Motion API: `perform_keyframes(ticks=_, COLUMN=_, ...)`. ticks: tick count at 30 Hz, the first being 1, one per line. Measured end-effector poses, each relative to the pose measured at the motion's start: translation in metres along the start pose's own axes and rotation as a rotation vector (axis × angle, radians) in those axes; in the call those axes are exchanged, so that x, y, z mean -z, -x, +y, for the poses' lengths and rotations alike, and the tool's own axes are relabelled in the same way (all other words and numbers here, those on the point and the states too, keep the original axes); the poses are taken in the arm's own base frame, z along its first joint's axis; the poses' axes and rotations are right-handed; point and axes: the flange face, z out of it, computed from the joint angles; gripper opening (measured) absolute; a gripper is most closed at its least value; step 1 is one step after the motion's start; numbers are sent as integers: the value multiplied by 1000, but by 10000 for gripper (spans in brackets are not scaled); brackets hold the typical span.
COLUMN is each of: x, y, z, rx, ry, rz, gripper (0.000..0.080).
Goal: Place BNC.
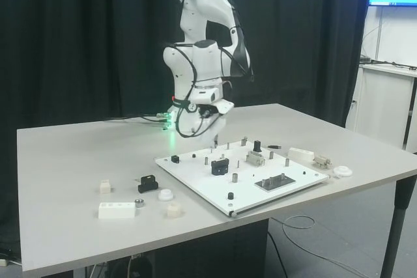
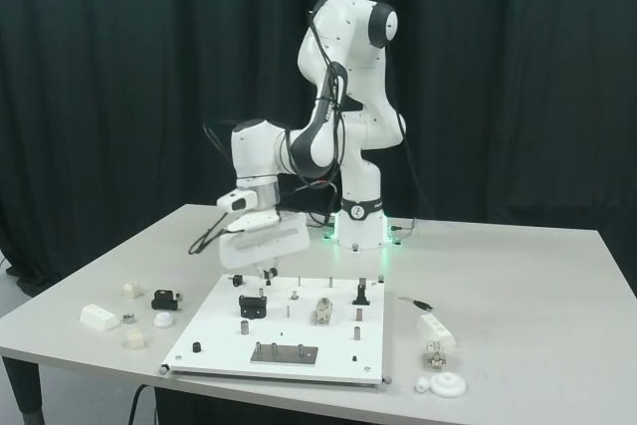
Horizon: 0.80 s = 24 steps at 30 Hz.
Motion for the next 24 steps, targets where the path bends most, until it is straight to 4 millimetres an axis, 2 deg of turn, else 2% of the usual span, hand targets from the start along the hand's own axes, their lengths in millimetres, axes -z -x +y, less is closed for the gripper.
perform_keyframes(ticks=24, x=72, y=-3, z=119, rx=-162, ry=130, rz=120, gripper=125)
